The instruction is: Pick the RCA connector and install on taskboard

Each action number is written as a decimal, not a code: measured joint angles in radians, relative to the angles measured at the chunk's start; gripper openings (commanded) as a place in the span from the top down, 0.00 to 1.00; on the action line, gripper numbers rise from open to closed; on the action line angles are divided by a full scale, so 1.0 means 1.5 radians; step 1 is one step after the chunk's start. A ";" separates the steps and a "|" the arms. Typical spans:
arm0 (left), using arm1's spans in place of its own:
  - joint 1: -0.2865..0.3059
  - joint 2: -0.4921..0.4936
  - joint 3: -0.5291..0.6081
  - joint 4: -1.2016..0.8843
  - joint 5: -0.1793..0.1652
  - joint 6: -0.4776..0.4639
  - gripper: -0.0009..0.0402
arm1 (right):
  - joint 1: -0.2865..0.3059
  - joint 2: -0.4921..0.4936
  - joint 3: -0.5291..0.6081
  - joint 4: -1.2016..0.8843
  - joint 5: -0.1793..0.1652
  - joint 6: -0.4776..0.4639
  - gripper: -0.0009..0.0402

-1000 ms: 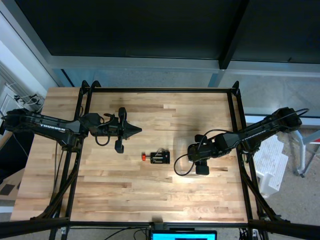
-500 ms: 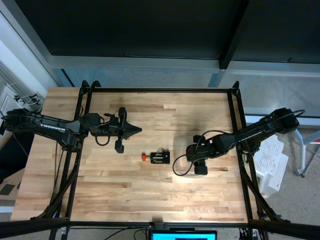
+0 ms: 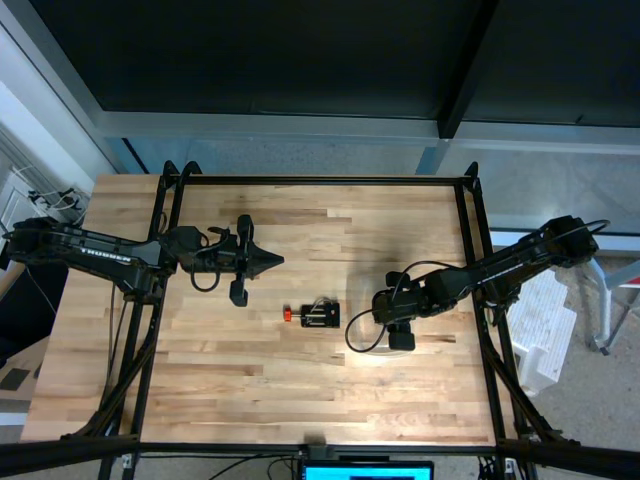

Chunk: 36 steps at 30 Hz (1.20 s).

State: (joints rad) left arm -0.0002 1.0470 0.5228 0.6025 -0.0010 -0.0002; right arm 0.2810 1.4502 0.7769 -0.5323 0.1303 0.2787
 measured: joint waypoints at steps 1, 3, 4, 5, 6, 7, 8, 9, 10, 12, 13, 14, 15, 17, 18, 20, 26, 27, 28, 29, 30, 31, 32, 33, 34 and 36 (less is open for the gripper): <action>0.000 0.000 0.000 0.000 0.000 0.000 0.98 | 0.000 0.000 0.000 0.001 0.000 0.000 0.61; 0.000 0.000 0.000 0.000 0.000 0.000 0.98 | 0.000 0.000 -0.001 0.001 0.000 0.000 0.64; 0.000 0.000 0.000 0.000 0.000 0.000 0.98 | 0.000 0.000 -0.001 0.001 0.000 0.000 0.66; 0.000 0.000 0.000 0.000 0.000 0.000 0.98 | 0.000 0.000 -0.001 0.001 0.000 0.000 0.67; 0.000 0.000 0.000 0.000 0.000 0.000 0.98 | 0.000 0.000 -0.001 0.001 0.000 0.000 0.69; 0.000 0.000 0.000 0.000 0.000 0.000 0.98 | 0.000 0.000 -0.001 0.002 0.000 0.000 0.70; 0.000 0.000 0.000 0.000 0.000 0.000 0.98 | 0.000 0.000 -0.001 0.002 0.000 0.000 0.71; 0.000 0.000 0.000 0.000 0.000 0.000 0.98 | 0.000 0.000 -0.002 0.003 0.000 0.000 0.72; 0.000 0.000 0.000 0.000 0.000 0.000 0.98 | 0.000 0.000 -0.003 0.004 0.000 0.000 0.73; 0.000 0.000 0.000 0.000 0.000 0.000 0.98 | 0.000 0.000 -0.006 0.009 0.000 0.000 0.74; 0.000 0.000 0.000 0.000 0.000 0.000 0.98 | 0.000 0.000 -0.007 0.011 0.000 0.000 0.75; 0.000 0.000 0.000 0.000 0.000 0.000 0.98 | 0.000 0.000 -0.008 0.012 0.000 0.000 0.76; 0.000 0.000 0.000 0.000 0.000 0.000 0.98 | 0.000 -0.001 -0.008 0.014 0.000 0.000 0.77; 0.000 0.000 0.000 0.000 0.000 0.000 0.98 | 0.000 -0.001 -0.009 0.015 0.000 0.000 0.79; 0.000 0.000 0.000 0.000 0.000 0.000 0.98 | 0.000 -0.001 -0.009 0.015 0.000 0.000 0.79; 0.000 0.000 0.000 0.000 0.000 0.000 0.98 | 0.000 -0.001 -0.009 0.014 0.000 0.000 0.82; 0.000 0.000 0.000 0.000 0.000 0.000 0.98 | 0.000 -0.001 -0.009 0.015 0.001 0.000 0.88; 0.000 0.000 0.000 0.000 0.000 0.000 0.98 | 0.000 -0.001 -0.009 0.015 0.000 0.000 0.89; 0.000 0.000 0.000 0.000 0.000 0.000 0.98 | 0.000 -0.001 -0.009 0.015 0.001 0.000 0.91; 0.000 0.000 0.000 0.000 0.000 0.000 0.98 | 0.000 -0.001 -0.009 0.015 0.001 0.000 0.92; 0.000 0.000 0.000 0.000 0.000 0.000 0.98 | 0.000 -0.001 -0.009 0.015 0.001 0.000 0.93; 0.000 0.000 0.000 0.000 0.000 0.000 0.98 | 0.000 -0.001 -0.009 0.015 0.000 0.000 0.94; 0.000 0.000 0.000 0.000 0.000 0.000 0.98 | 0.000 -0.001 -0.009 0.015 0.000 0.000 0.95; 0.000 0.000 0.000 0.000 0.000 0.000 0.98 | 0.000 -0.001 -0.009 0.015 0.000 0.000 0.96; 0.000 0.000 0.000 0.000 0.000 0.000 0.98 | 0.000 -0.001 -0.009 0.015 0.001 0.000 0.96; 0.000 0.000 0.000 0.000 0.000 0.000 0.98 | 0.000 -0.001 -0.009 0.014 0.001 0.000 0.98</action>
State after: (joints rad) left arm -0.0002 1.0470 0.5228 0.6025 -0.0010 -0.0002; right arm 0.2810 1.4490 0.7628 -0.5106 0.1310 0.2790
